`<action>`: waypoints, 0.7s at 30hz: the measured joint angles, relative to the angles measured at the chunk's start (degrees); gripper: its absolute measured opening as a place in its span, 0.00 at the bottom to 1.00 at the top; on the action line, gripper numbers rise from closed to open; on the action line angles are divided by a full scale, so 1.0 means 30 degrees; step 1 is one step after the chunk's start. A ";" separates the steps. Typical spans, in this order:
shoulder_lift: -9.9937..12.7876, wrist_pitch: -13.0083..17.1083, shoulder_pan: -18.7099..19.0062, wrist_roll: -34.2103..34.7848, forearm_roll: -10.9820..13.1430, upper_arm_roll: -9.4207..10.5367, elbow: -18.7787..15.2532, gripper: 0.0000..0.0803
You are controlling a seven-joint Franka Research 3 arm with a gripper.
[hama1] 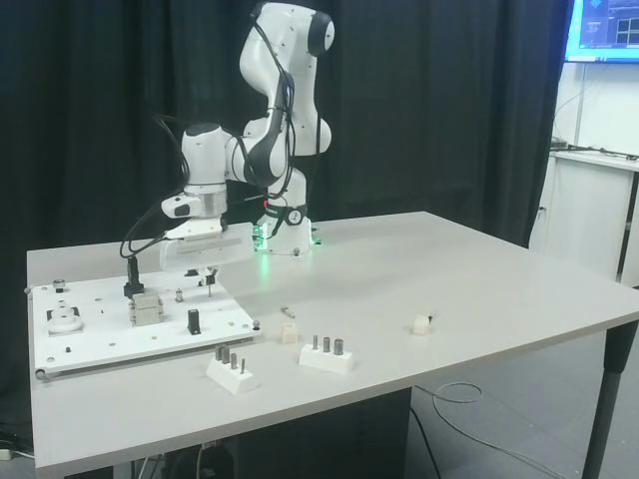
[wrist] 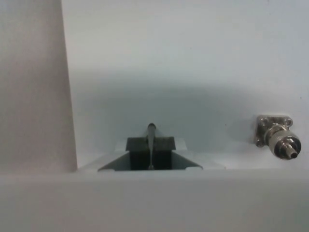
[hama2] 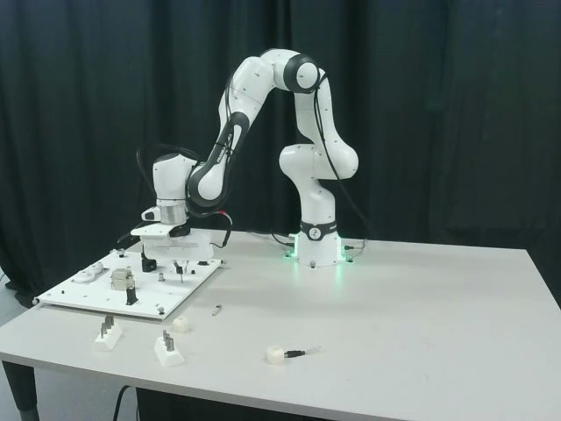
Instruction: Insert round peg 1.
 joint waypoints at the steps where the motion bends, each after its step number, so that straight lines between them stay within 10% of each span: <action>1: 0.0006 0.0006 0.0000 0.0000 0.0000 0.0006 0.0000 0.02; 12: 0.0143 0.0131 0.0015 -0.0350 0.0000 0.0042 -0.0005 0.02; 14: 0.0150 0.0164 0.0033 -0.0351 0.0000 0.0043 -0.0005 0.12; 15: 0.0149 0.0181 0.0043 -0.0351 0.0000 0.0044 -0.0005 0.50; 21: 0.0136 0.0365 0.0149 -0.0351 0.0000 0.0044 0.0010 0.50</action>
